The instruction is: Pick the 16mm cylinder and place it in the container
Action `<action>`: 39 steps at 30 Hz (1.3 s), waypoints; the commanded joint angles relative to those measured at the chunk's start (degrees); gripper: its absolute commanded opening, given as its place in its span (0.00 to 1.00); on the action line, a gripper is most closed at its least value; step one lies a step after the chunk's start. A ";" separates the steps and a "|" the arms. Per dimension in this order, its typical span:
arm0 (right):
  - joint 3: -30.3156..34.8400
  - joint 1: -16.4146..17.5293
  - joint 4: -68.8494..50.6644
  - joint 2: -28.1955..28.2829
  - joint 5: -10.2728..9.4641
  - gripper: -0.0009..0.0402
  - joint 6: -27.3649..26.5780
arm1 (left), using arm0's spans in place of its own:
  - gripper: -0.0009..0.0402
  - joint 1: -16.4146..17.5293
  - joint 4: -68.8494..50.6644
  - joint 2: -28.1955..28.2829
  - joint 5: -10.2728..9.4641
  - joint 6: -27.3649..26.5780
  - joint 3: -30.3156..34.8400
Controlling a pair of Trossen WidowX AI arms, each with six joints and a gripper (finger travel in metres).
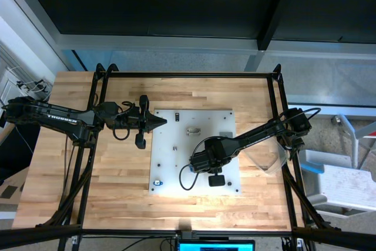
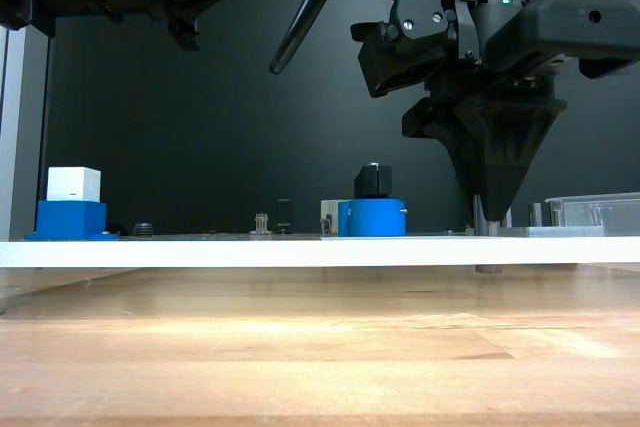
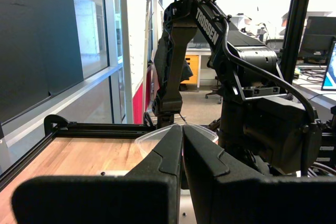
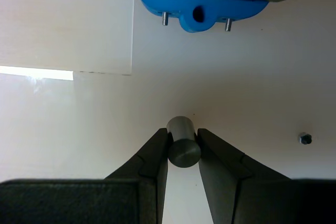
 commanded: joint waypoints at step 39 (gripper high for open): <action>-8.83 -1.51 -9.77 -23.34 0.22 0.06 3.76 | 0.02 0.00 0.02 0.02 0.00 0.00 0.00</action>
